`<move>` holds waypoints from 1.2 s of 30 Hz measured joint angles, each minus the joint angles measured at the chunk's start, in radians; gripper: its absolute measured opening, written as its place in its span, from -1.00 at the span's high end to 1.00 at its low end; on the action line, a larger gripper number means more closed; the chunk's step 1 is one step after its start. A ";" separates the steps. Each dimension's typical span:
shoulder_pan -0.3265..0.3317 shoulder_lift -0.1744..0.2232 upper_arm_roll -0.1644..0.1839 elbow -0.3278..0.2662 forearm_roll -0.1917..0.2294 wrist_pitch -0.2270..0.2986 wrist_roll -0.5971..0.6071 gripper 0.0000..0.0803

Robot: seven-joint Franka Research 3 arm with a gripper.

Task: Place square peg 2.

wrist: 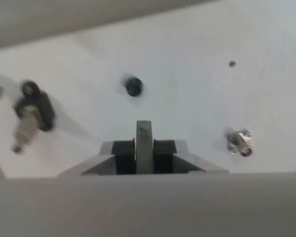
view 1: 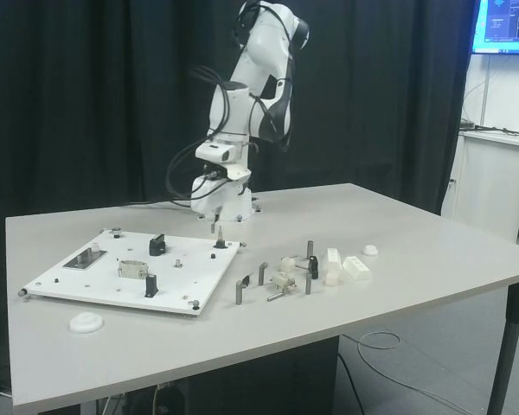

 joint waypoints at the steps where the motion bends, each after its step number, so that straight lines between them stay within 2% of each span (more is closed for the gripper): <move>1: 0.019 0.001 -0.011 0.000 -0.006 -0.009 0.026 0.81; 13: 0.237 0.016 -0.118 -0.002 -0.082 -0.114 0.320 0.81; 22: 0.389 0.087 -0.179 -0.006 -0.084 -0.190 0.442 0.81; 27: 0.461 0.147 -0.203 -0.008 -0.049 -0.240 0.478 0.81; 32: 0.506 0.229 -0.208 -0.010 0.029 -0.296 0.479 0.81; 36: 0.527 0.317 -0.205 -0.012 0.105 -0.350 0.475 0.81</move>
